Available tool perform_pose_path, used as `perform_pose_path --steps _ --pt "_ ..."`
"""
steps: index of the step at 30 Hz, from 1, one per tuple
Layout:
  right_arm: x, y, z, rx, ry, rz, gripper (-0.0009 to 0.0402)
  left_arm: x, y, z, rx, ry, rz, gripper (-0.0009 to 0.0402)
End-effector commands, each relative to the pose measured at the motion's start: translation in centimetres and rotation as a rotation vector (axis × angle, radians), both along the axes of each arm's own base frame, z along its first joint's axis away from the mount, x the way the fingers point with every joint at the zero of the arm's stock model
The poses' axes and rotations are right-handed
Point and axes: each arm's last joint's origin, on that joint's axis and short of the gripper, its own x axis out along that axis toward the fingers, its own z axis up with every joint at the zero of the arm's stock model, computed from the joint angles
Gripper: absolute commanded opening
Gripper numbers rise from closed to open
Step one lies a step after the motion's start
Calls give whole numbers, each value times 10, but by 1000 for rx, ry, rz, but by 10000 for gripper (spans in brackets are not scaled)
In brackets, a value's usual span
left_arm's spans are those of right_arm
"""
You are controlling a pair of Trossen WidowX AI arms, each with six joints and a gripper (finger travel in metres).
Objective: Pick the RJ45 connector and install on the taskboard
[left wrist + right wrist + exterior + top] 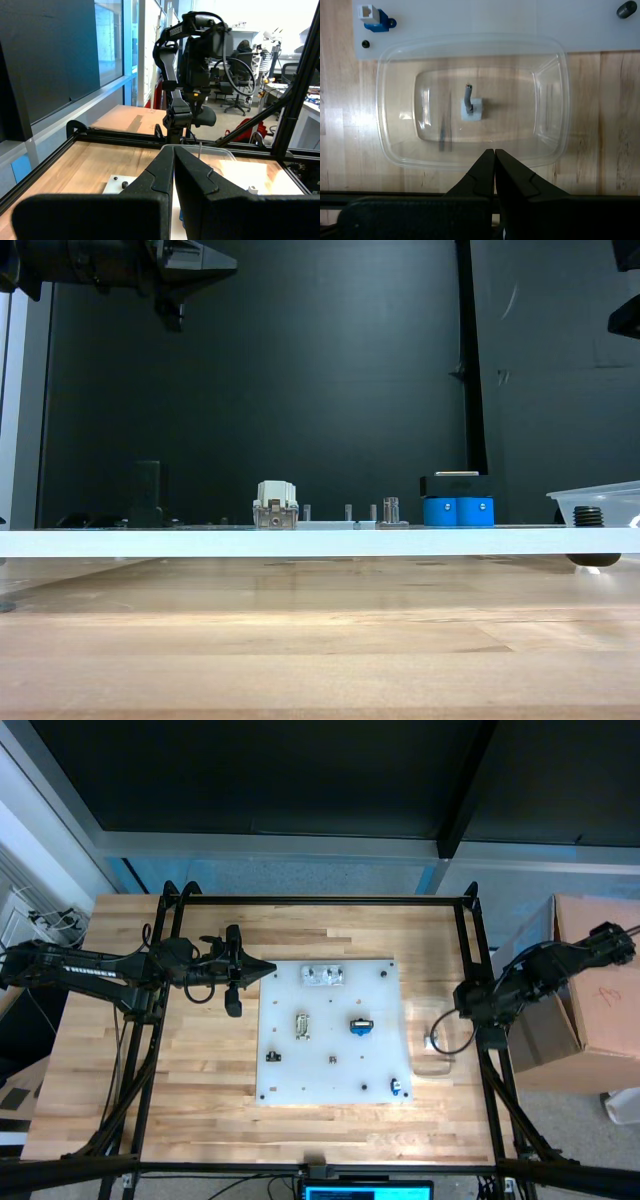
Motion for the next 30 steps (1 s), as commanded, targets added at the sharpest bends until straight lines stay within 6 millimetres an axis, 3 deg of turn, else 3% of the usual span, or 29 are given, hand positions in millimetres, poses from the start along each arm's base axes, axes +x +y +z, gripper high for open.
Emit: perform_pose_path --steps 1,9,23,30 --pt "2 8 -3 -1 25 9 0 0 0 0 0 0 0 0" --pt "16 31 -20 -10 100 34 11 0 0 0 0 0 0 0" --pt "34 66 -63 -31 177 59 126 0 0 0 0 0 0 0" --pt "39 76 -79 -40 194 43 162 0 0 0 0 0 0 0"
